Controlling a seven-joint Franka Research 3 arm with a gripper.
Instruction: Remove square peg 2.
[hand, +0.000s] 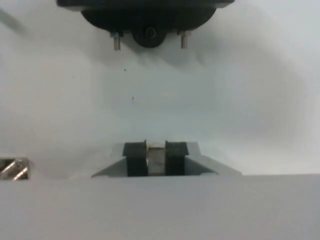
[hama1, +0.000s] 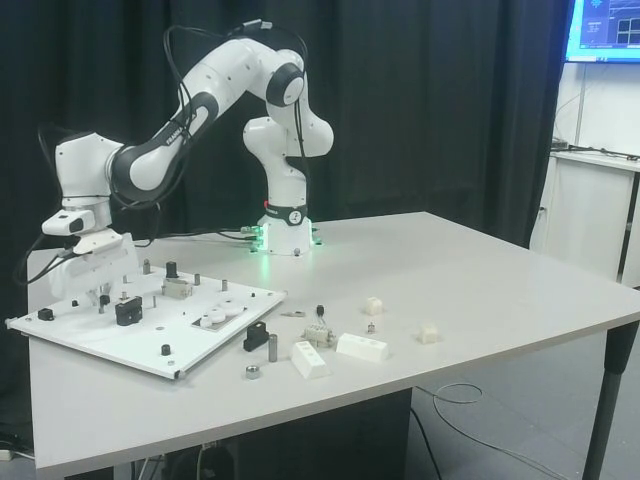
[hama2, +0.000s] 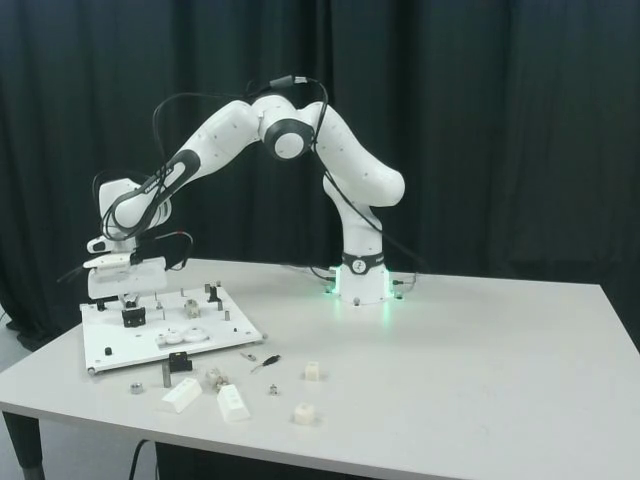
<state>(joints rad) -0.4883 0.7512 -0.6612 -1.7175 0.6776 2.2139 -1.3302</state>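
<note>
My gripper (hand: 156, 166) is shut on a small square metal peg (hand: 156, 158), which sits upright between the two black fingers (hand: 135, 159). A white surface across the wrist view hides the fingertips and the peg's lower end. In the first room view the gripper (hama1: 102, 296) hangs at the far left end of the white assembly board (hama1: 215, 335), just above its surface. The second room view shows the gripper (hama2: 128, 298) over the board (hama2: 110, 352) at its left part. Whether the peg's tip still sits in its hole I cannot tell.
The board carries a black fixture (hama1: 127, 313), white round parts (hama1: 215, 318) and several upright pegs. Loose parts lie on the grey table in front: white blocks (hama1: 308, 358), small cubes (hama1: 428, 333), a black block (hama1: 257, 337). The arm's base (hama1: 278, 235) glows green behind.
</note>
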